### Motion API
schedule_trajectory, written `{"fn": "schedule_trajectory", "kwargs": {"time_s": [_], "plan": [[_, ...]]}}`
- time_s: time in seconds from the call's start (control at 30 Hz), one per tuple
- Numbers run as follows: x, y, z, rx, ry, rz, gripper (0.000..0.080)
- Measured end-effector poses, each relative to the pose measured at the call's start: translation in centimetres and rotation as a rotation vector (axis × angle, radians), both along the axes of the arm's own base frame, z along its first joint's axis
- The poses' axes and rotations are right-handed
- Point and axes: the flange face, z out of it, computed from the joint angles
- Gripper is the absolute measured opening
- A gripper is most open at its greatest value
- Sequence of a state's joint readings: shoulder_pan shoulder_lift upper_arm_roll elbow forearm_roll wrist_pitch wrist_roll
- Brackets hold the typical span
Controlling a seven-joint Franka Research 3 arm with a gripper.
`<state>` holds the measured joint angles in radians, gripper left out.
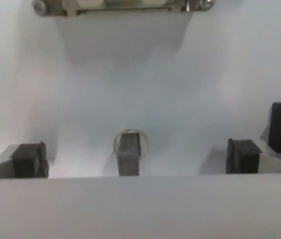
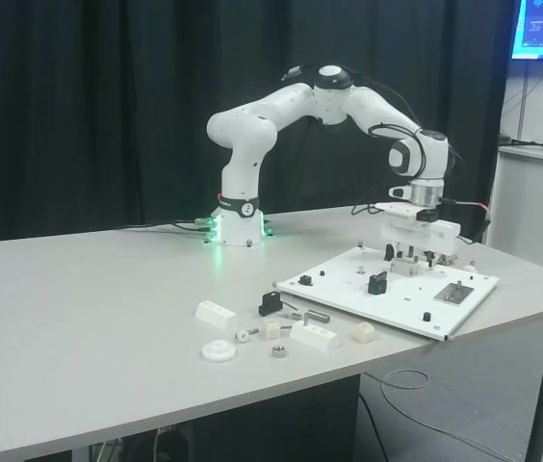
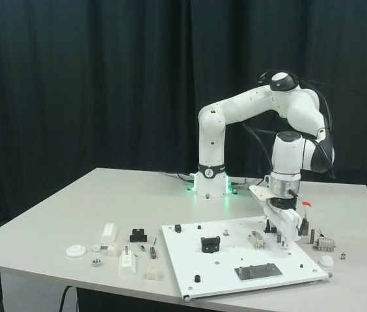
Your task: Remove square peg 3.
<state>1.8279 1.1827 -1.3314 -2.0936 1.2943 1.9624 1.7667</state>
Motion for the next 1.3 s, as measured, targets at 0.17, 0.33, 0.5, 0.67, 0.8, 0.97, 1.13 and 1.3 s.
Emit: {"fn": "schedule_trajectory", "kwargs": {"time_s": [0.17,0.33,0.5,0.67,0.8,0.97,1.13,1.3], "plan": [[-0.03,0.02,-0.2,-0.004,-0.005,0.002,0.08],[-0.04,-0.08,-0.23,-0.005,-0.005,0.001,0.0699],[-0.06,-0.2,-0.26,-0.007,-0.005,-0.001,0.0535],[-0.09,-0.35,-0.32,-0.008,-0.003,-0.001,0.0535],[0.01,-0.29,-0.27,-0.008,-0.015,0.001,0.0194],[0.02,-0.2,-0.29,-0.009,-0.019,0.01,0.0194],[0.03,-0.19,-0.29,-0.009,-0.02,0.01,0.0077],[0.05,-0.18,-0.27,-0.009,-0.022,0.01,0.0077]]}}
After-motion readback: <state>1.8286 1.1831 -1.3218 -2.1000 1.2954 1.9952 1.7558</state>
